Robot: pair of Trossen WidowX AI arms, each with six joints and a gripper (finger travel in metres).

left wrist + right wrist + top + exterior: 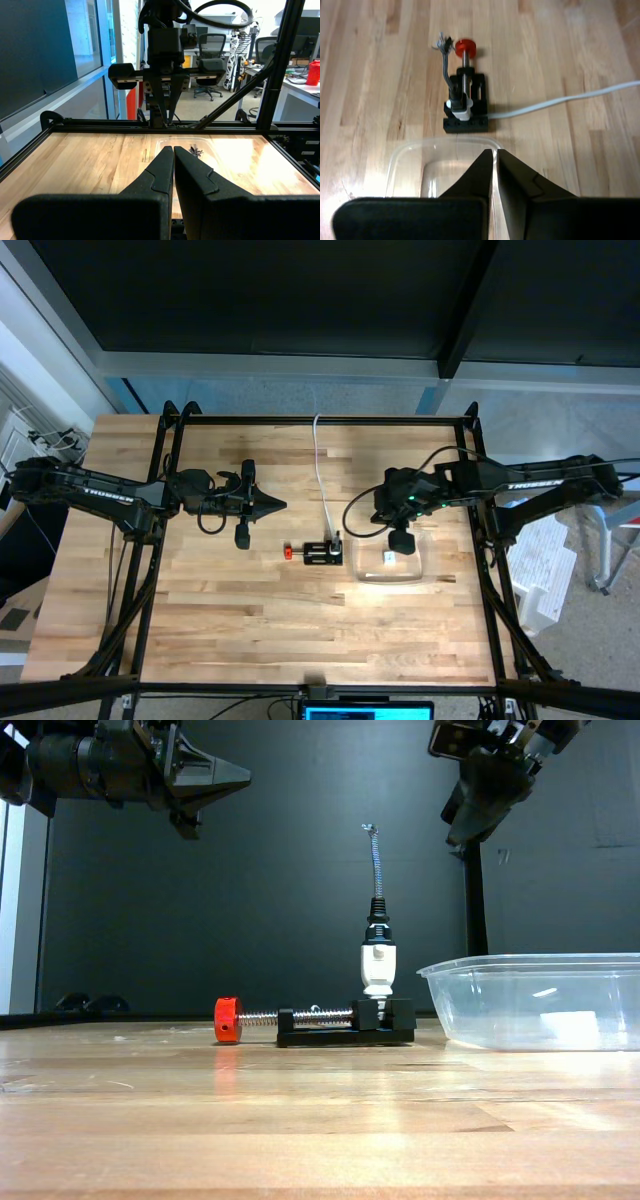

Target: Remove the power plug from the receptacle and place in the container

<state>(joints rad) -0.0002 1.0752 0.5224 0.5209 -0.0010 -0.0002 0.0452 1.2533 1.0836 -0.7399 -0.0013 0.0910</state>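
The power plug (pixel 376 912) is small and black. It stands upright in the white receptacle (pixel 378 965), and its thin cord rises to a frayed end. A black vise (pixel 345 1021) with an orange-red knob (pixel 227 1020) clamps the receptacle. The right wrist view shows the plug (pixel 453 93) seated in the receptacle (pixel 461 110) from above. The clear container (pixel 362 576) lies just right of the vise. My right gripper (pixel 403 545) hangs shut and empty over the container's near rim (pixel 440 144). My left gripper (pixel 283 505) hovers shut and empty, left of the vise and well above the table.
A long white cable (pixel 322 475) runs from the table's far edge to the receptacle. A black frame (pixel 320 420) borders the wooden table. The right arm (pixel 165 45) shows beyond my left gripper's fingertips (pixel 173 150).
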